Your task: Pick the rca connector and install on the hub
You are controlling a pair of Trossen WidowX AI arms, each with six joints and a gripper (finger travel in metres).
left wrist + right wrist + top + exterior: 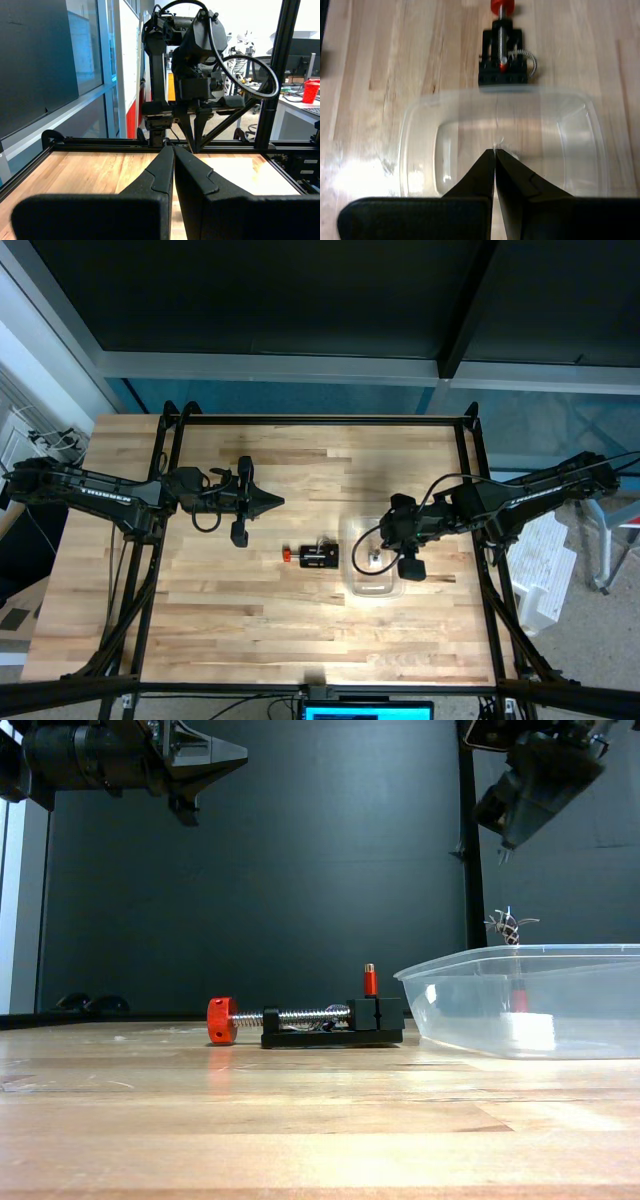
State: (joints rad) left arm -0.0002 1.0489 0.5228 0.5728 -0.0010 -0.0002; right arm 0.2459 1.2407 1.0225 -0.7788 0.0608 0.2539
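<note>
- Left claw [238, 760]: its rear part is cut off at the edge.
- Right claw [495, 152]: tips hide the tray [420, 130] floor beneath.
- Pale block [527, 1030] below Right claw: blurred through tray wall.

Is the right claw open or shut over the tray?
Shut: the right claw, high above the clear tray, is closed tip to tip. The left claw, also shut, hangs over the table left of the hub.

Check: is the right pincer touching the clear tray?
Apart. The low view shows the right pincer, shut, high above the clear tray with space between. The left pincer, shut, is raised at left.
</note>
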